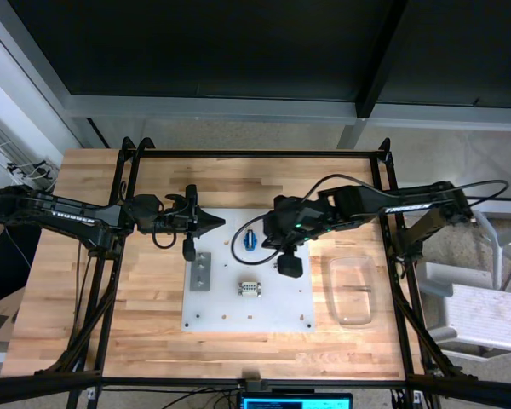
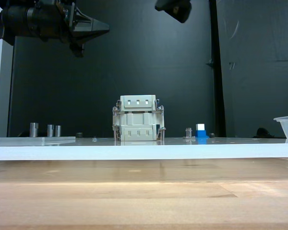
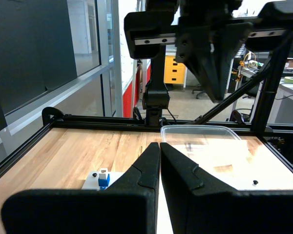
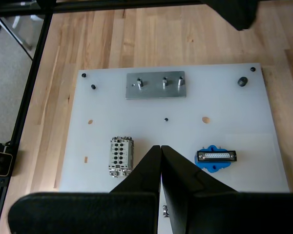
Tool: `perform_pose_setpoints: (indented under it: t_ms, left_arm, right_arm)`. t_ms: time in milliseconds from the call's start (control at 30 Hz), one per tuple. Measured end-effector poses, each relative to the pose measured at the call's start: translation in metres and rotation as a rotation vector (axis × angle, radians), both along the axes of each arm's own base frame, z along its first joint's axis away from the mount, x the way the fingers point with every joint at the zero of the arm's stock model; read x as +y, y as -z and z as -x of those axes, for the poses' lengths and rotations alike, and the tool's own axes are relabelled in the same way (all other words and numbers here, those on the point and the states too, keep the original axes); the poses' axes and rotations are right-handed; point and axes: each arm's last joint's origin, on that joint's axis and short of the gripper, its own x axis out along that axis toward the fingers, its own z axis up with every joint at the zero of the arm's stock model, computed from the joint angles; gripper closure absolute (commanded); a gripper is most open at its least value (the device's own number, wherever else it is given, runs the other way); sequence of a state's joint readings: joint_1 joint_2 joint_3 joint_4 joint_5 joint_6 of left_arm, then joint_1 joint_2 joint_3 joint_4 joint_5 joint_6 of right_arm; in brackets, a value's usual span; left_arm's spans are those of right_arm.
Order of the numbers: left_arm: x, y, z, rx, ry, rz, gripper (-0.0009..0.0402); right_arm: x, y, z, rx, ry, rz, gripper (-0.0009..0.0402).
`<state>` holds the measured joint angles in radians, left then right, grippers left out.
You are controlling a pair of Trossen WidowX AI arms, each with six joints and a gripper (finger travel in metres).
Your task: Remove the HAN10-E connector and place it in the container
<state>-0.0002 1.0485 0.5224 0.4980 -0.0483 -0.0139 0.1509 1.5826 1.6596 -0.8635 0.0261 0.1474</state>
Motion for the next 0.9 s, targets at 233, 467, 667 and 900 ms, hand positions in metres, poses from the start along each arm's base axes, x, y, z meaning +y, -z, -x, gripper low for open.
perform_pose_setpoints:
  t_ms: [233,467,667,900]
  left_arm:
    - [0.000,0.000,0.000,0.000,0.000,0.000,0.0393]
    - [0.000,0.000,0.000,0.000,0.000,0.000,0.0393]
    - [0.000,0.000,0.000,0.000,0.000,0.000,0.0393]
    - [0.000,0.000,0.000,0.000,0.000,0.000,0.0393]
  right_arm:
    - [0.008,0.005,-0.023,0.115,-0.006,0.024,0.0393]
    - [0.015,0.013,-0.044,0.222,0.003,0.029,0.0393]
    - [0.021,0.017,-0.060,0.320,0.020,0.031,0.0393]
    - [0.028,0.023,-0.077,0.398,0.042,0.051,0.0393]
